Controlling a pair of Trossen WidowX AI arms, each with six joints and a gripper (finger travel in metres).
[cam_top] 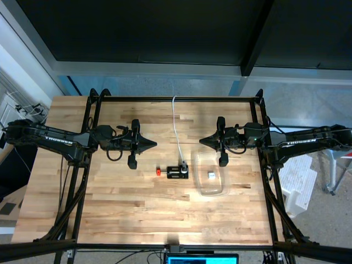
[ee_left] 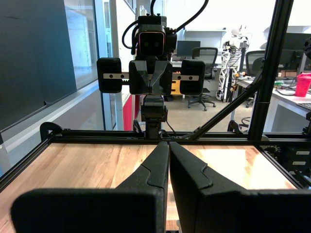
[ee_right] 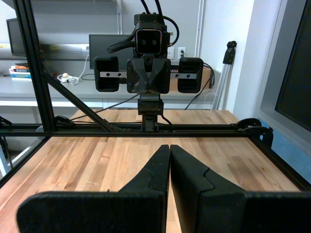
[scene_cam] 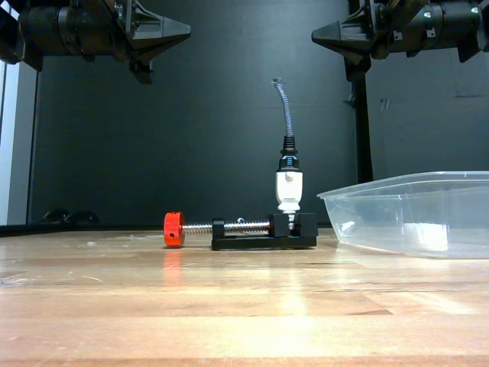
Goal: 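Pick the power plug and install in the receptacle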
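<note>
The power plug [scene_cam: 288, 153] stands in the white receptacle [scene_cam: 289, 187], held by the vise [scene_cam: 263, 232] on the desk [scene_cam: 229, 306]. My left hand [cam_top: 154, 144] and my right hand [cam_top: 202, 141] hang high above the desk, both pressed together.

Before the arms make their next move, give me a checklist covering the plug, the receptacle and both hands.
1. Power plug stands in the receptacle, nothing holding it: ok.
2. Braided cable rises from the vise, not the tray: ok.
3. White block in the tray is bare: ok.
4. Left hand shut, raised left of the vise: ok.
5. Right hand shut on nothing, raised right of the vise: ok.
6. Plug pushed fully home: cannot tell.
</note>
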